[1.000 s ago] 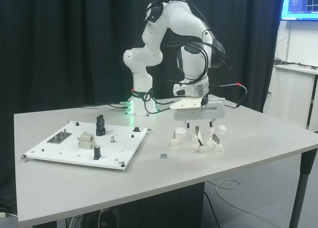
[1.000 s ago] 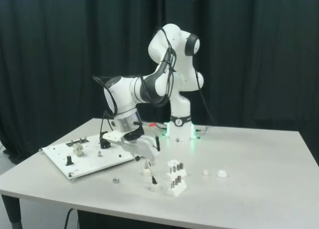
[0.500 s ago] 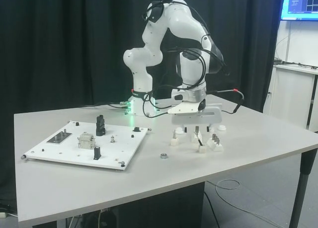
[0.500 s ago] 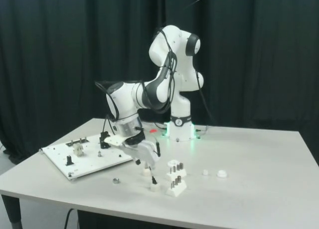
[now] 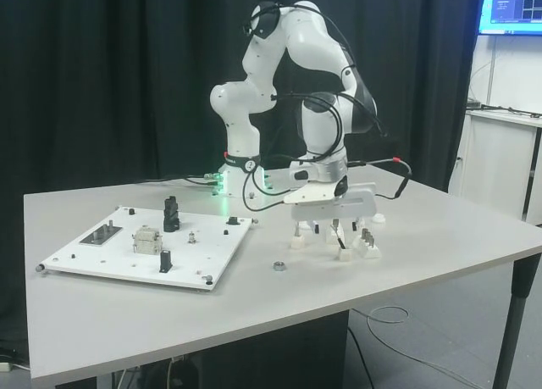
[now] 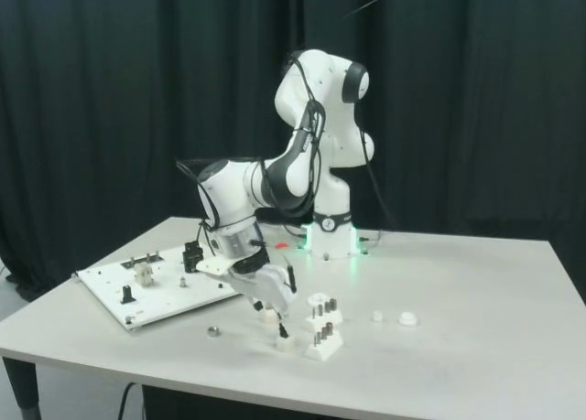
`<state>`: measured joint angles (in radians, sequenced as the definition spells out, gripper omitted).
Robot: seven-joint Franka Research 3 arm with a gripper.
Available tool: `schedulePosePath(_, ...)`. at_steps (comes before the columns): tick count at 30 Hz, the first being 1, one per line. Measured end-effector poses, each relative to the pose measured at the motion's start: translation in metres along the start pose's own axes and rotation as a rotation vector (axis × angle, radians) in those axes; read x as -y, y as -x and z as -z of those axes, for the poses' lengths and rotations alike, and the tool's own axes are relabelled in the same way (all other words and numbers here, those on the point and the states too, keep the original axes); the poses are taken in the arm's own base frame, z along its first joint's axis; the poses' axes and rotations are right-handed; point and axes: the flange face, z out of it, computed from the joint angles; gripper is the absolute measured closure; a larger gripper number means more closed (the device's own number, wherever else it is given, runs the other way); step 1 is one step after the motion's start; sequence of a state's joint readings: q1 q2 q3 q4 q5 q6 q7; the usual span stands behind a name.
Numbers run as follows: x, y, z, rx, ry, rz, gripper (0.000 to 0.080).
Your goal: Pick USB.
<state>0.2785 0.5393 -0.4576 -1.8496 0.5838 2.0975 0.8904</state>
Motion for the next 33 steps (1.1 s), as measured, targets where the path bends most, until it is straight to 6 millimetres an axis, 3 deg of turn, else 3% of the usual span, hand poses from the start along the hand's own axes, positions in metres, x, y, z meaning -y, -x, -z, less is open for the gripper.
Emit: schedulePosePath(33, -0.010, 0.015, -0.038, -0.008, -0.025, 0.007, 0.0023)
